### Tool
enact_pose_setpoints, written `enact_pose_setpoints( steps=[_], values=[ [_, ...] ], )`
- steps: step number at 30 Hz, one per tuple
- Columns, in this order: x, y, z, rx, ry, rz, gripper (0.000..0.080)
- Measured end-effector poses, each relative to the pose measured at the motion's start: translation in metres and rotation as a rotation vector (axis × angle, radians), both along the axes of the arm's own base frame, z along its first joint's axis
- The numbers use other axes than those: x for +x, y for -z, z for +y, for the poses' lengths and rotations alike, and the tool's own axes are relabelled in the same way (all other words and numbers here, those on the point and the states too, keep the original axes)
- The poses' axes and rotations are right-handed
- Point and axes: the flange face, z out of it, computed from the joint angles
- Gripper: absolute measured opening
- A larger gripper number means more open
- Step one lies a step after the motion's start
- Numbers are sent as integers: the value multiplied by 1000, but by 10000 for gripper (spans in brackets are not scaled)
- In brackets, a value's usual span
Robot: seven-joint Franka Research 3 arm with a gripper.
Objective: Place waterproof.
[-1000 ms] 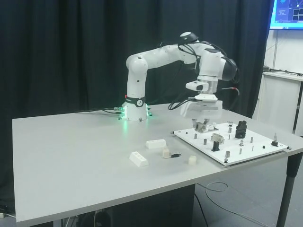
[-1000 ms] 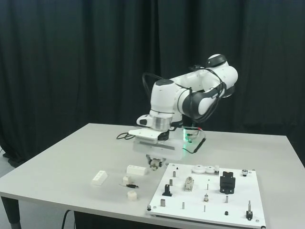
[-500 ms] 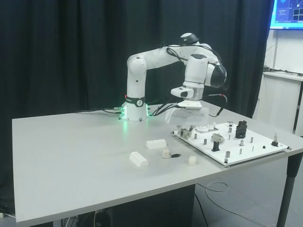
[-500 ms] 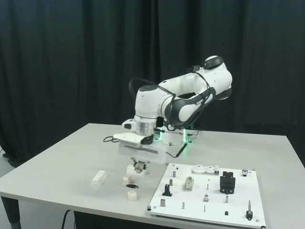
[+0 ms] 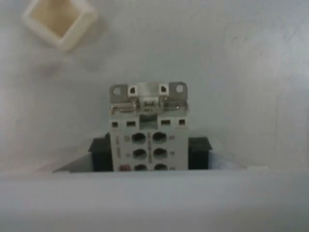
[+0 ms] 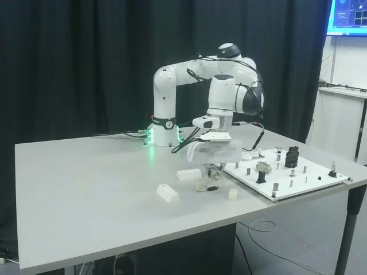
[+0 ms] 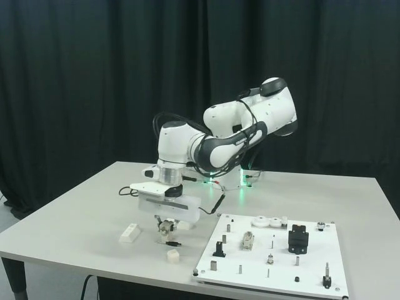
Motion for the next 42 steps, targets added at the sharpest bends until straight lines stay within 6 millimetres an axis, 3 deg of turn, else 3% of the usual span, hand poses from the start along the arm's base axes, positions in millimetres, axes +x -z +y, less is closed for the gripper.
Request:
enact_pose_setpoints(
  steps=[25, 41, 42],
  values=[
    [45, 23, -36, 39, -22, -10, 313],
    [56, 30, -43, 70, -50, 7, 313],
    [56, 30, -43, 69, -55, 7, 342]
  ],
)
